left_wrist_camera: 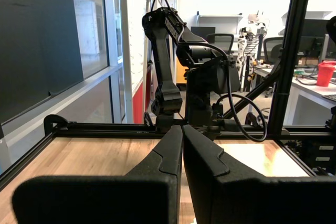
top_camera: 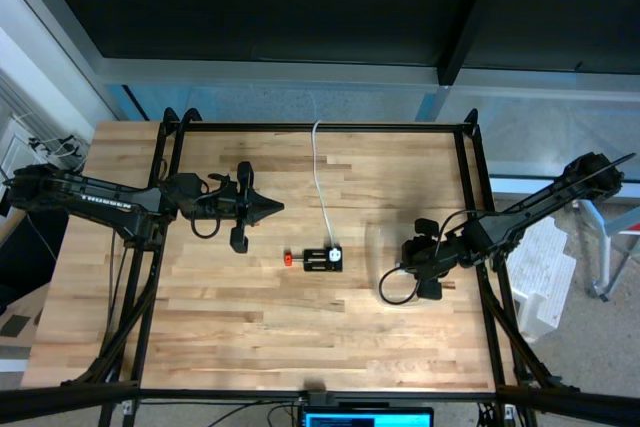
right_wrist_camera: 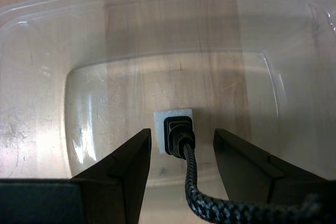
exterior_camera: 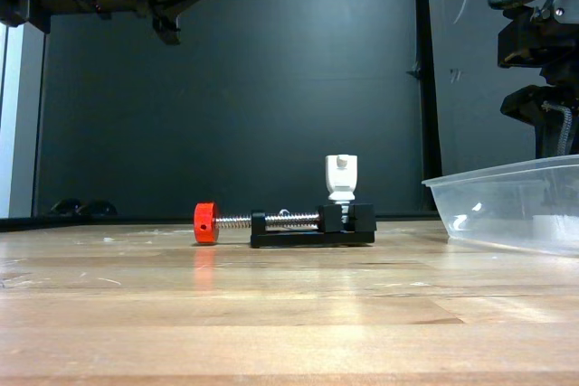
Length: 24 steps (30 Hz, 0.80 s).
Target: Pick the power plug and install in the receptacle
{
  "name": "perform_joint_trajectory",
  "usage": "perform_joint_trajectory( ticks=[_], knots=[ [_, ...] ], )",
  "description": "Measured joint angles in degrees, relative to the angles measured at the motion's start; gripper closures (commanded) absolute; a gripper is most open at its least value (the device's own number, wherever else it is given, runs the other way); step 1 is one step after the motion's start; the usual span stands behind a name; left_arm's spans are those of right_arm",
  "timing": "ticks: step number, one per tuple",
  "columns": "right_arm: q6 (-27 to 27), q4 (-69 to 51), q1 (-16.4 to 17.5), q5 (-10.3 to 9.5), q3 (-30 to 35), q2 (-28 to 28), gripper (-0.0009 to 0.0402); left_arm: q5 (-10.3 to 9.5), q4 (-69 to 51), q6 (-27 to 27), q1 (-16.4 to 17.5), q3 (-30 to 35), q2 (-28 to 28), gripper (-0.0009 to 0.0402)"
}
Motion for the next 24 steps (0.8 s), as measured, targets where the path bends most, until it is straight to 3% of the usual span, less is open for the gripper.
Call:
perform_joint_trajectory(
  ticks=[11, 24],
  knots=[
    [-0.4, 1.0, 0.0, -0.31, -0.3, 0.9, 0.0277, 0.0, 0.0, 0.0, 0.0, 0.0, 0.0, 0.0393],
    [-0.4, 1.0, -0.1, -0.31, -0.3, 0.9, 0.0382, 0.02, 0.0, 0.0, 0.0, 0.0, 0.0, 0.0393]
  ],
)
